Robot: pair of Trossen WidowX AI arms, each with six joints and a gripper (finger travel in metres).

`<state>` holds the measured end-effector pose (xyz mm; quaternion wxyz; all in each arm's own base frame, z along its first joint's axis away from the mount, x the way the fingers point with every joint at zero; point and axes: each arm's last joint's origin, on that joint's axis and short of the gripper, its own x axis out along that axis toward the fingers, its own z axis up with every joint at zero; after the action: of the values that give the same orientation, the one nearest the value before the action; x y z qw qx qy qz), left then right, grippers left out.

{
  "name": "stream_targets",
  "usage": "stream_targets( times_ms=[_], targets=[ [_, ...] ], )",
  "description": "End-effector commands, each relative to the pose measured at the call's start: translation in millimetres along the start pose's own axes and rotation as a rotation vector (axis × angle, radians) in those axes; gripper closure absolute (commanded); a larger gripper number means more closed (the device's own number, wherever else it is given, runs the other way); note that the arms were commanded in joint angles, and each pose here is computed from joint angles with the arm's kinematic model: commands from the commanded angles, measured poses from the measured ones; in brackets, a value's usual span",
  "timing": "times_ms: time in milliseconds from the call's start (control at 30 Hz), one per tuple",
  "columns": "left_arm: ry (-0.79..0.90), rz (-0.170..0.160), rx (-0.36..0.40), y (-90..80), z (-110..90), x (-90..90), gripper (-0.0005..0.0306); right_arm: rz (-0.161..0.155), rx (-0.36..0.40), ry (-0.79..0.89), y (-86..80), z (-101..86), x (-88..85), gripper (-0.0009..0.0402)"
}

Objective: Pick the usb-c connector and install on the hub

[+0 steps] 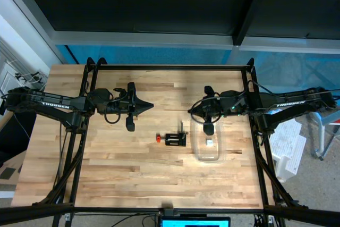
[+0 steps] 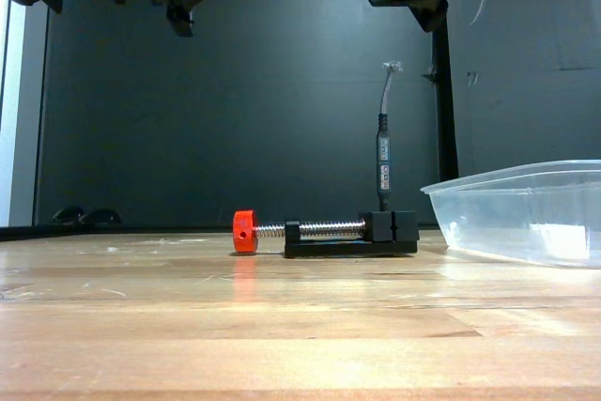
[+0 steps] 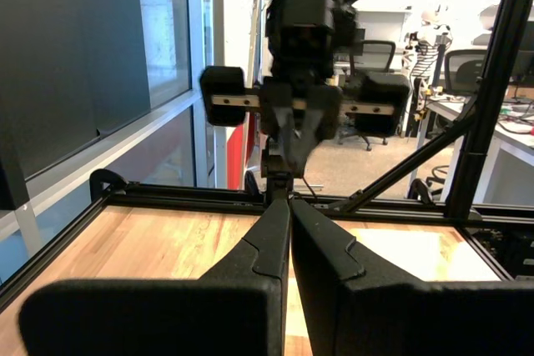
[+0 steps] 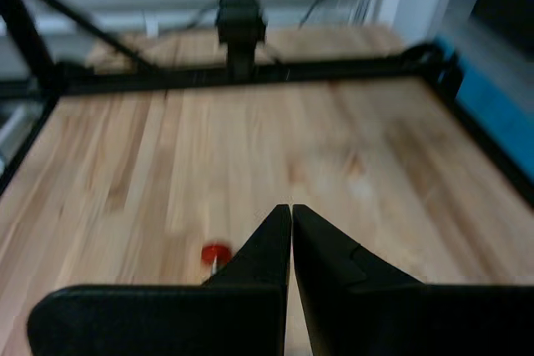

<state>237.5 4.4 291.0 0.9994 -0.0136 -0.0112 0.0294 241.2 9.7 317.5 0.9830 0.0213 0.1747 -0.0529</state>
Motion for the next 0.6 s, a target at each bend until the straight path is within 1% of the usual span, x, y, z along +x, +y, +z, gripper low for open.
stream_targets(
  times_ms=[33, 67, 233, 500, 567, 600],
  targets=[
    [-0.001, 0.0, 0.0, 0.1, 0.2, 0.0, 0.03, 0.043, 0.01, -0.075, -8.7, 0.2, -5.3, 0.0393],
    [-0.001, 0.0, 0.0, 0.0, 0.2, 0.0, 0.03, 0.052, 0.014, -0.104, -10.8, 0.3, -7.4, 0.0394],
    [-0.001, 0.0, 0.0, 0.1, 0.2, 0.0, 0.03, 0.046, -0.016, -0.222, -15.1, -4.5, -15.4, 0.0393],
    [0.0, 0.0, 0.0, 0.1, 0.1, 0.0, 0.03, 0.054, -0.012, -0.341, -17.0, -20.0, -25.1, 0.0393],
    [-0.001, 0.0, 0.0, 0.1, 0.2, 0.0, 0.03, 0.073, -0.005, -0.352, -16.9, -23.6, -26.8, 0.0393],
    [-0.001, 0.0, 0.0, 0.1, 0.2, 0.0, 0.03, 0.076, 0.001, -0.358, -17.3, -25.2, -27.4, 0.0393]
  ],
)
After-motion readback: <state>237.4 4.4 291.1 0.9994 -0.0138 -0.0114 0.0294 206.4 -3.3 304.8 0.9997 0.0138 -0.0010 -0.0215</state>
